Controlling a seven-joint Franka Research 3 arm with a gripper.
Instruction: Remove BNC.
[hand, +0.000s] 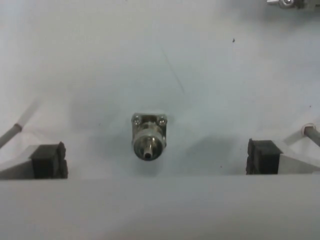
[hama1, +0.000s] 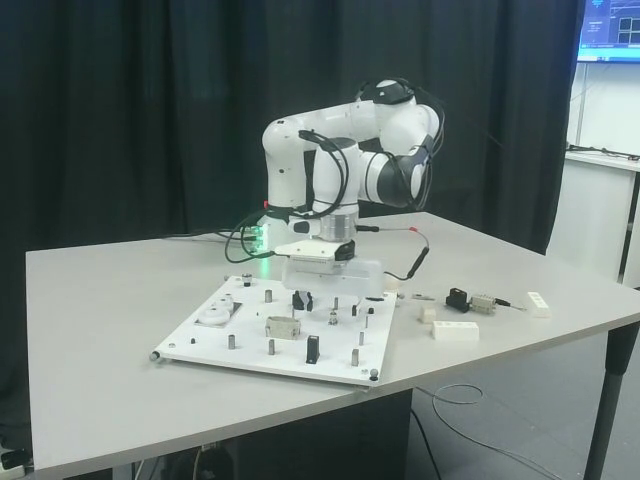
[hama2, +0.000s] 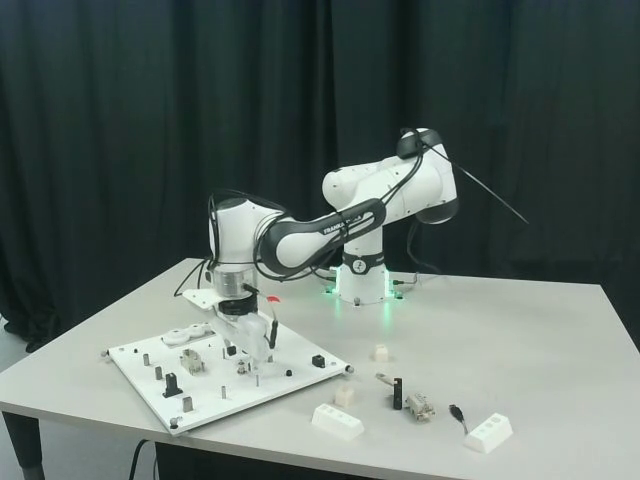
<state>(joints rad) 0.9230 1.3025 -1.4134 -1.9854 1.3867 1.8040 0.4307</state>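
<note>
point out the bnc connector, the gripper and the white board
BNC connector (hand: 148, 137), wrist view, on its metal barrel.
gripper (hand: 155, 160), wrist view, midway between its black fingertips.
white board (hama1: 250, 352), first room view, on a bare patch.

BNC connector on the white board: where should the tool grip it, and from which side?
Grip the round metal barrel of the BNC connector, above its square screwed flange, coming straight down from above. It stands upright, centred between the open tool fingers, with bare board either side.
</note>
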